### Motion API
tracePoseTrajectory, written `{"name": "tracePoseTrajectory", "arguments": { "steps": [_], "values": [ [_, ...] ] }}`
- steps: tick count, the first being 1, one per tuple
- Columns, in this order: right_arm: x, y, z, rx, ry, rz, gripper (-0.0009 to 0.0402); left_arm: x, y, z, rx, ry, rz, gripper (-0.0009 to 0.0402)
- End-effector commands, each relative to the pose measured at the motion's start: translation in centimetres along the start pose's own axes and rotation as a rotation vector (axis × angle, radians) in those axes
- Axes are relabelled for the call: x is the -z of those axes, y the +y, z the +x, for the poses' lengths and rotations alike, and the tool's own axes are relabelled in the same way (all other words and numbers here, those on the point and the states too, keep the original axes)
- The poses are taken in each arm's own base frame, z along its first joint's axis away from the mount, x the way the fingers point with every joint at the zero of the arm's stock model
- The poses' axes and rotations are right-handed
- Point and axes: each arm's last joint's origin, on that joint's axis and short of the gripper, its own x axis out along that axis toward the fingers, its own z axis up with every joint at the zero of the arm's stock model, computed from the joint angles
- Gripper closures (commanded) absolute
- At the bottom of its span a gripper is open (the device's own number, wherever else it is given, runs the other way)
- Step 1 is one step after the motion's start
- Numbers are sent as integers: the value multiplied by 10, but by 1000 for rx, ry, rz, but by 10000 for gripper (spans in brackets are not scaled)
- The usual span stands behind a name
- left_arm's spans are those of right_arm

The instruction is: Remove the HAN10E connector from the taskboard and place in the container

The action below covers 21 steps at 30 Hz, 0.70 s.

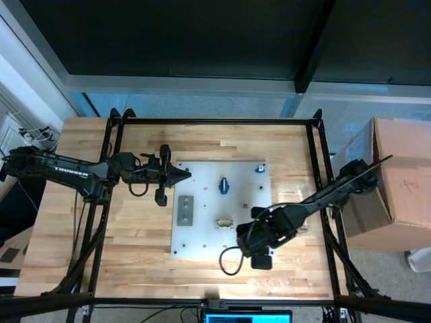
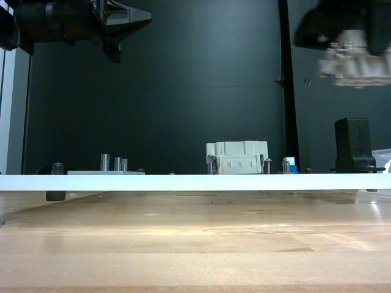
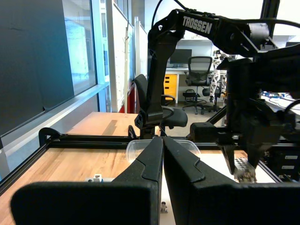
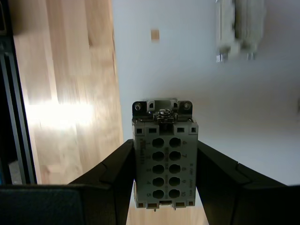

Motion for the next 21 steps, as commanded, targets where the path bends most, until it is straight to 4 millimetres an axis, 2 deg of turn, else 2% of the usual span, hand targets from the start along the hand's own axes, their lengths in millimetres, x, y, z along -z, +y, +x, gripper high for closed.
{"name": "tracePoseTrajectory", "arguments": {
  "steps": [1, 13, 21],
  "values": [
    [20, 6, 3, 7, 27, -27, 387, 0, 0, 0, 0, 0, 0, 393],
    [97, 14, 14, 45, 109, 54, 387, 0, 0, 0, 0, -1, 0, 393],
    [131, 19, 23, 61, 134, 58, 376, 0, 0, 0, 0, -1, 0, 393]
  ]
}}
